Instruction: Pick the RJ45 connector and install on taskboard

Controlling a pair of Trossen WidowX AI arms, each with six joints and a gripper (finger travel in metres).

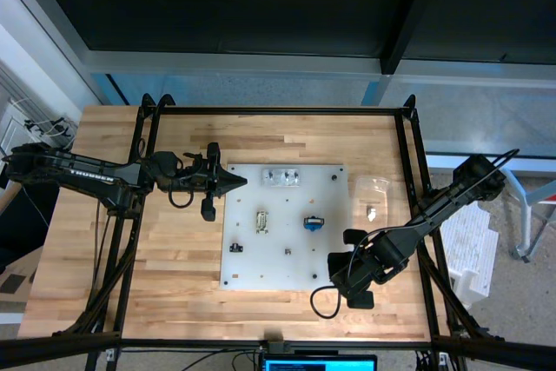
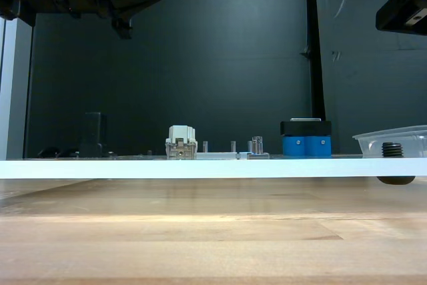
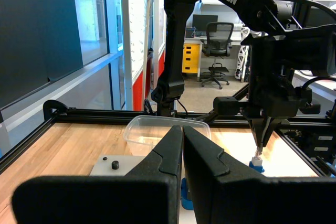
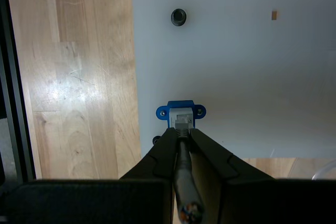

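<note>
Your right hand (image 4: 181, 131) is clamped on the RJ45 connector (image 4: 183, 120), whose tip meets the blue socket (image 4: 164, 112) by the near right corner of the taskboard (image 4: 236, 66). Your left hand (image 1: 236, 182) hangs pinched shut above the board's left edge.

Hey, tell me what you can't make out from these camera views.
Whether the RJ45 connector is seated in the blue socket: right wrist view, the right gripper crowds it; high view, the arm covers it.
Low view: the right gripper is cut off at the edge.
The item in the clear tray: high view, too small.
The left gripper hovers shut at the taskboard's left edge.
</note>
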